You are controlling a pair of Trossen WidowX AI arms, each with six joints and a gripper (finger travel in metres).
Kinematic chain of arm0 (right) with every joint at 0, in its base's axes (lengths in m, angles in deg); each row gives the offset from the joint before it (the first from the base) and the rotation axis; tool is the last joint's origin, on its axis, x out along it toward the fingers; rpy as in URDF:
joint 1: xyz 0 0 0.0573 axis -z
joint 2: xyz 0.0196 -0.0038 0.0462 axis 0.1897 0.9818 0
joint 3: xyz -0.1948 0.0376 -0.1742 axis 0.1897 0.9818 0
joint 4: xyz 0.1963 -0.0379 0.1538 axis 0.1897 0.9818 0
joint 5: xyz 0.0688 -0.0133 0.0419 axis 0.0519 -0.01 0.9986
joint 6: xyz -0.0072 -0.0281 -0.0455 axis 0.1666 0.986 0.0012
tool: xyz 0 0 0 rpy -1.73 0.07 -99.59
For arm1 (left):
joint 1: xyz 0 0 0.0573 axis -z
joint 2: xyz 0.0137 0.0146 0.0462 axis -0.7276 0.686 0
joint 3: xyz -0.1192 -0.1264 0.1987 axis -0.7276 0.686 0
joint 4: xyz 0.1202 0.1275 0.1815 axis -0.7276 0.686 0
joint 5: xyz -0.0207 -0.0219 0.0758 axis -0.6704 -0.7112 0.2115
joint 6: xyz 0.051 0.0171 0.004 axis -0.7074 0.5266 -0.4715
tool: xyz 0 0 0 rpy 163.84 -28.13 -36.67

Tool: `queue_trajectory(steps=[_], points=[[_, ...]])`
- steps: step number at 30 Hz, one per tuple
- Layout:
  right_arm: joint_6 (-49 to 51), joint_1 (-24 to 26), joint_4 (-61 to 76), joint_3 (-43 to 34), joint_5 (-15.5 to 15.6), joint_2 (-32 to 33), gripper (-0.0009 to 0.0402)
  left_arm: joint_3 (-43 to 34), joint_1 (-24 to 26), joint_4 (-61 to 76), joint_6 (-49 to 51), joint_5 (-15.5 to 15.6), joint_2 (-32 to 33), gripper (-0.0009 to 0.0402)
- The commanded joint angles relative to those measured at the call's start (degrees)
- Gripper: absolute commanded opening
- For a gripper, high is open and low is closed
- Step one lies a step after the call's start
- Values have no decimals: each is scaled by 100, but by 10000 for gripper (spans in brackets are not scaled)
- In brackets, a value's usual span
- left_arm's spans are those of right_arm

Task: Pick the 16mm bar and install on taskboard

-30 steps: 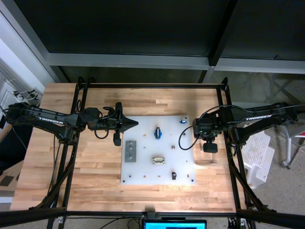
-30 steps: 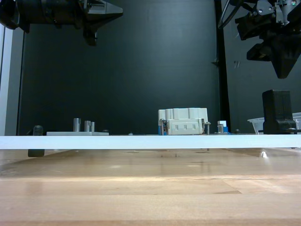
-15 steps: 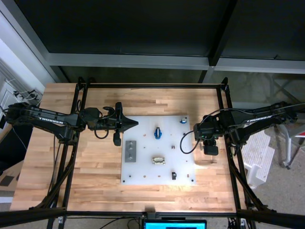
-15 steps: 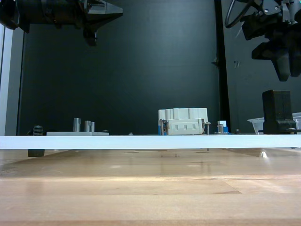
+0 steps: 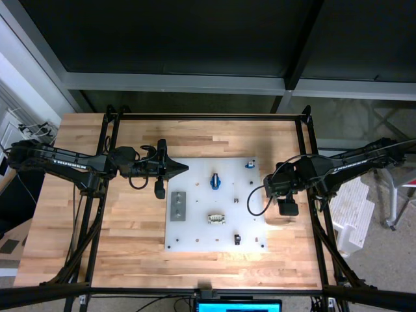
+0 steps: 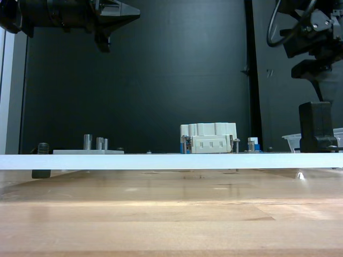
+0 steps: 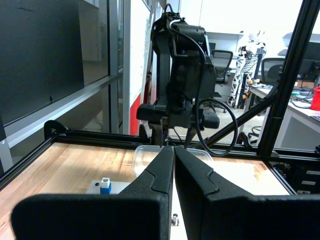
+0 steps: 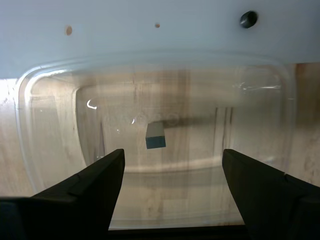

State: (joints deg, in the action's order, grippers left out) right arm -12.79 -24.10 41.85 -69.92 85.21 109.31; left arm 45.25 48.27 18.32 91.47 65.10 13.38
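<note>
Bench: carries the white task board at its middle.
Board, near to far: a black block by the near edge, then a white connector, then a grey block toward the left edge.
Clear tray: on the bench, against the board's right edge.
16mm bar: lying free in the middle of the tray, clear of any seat on the board. Only a pale face and a bluish face show, so it seems to stand on end. I cannot be sure of its long axis.
Right gripper: hangs above the tray, pointing down, fingers wide apart and empty. The bar lies straight below, inside the gap and nearer one finger.
Left gripper: farther back, high over the board's far left corner, fingers together and holding nothing.
Key relation: the right arm is much the nearer, so a straight descent with a slight sideways correction should bracket the bar.
</note>
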Motion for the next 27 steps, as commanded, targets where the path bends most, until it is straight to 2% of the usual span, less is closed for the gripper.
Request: queue_trajectory(steps=[1,27], points=[[26,-33,-131,125,2,0,294,-2,0,-4,-2,-2,2,1],[114,-271,-951,970,13,2,299,-2,-2,-2,-2,-2,2,1]])
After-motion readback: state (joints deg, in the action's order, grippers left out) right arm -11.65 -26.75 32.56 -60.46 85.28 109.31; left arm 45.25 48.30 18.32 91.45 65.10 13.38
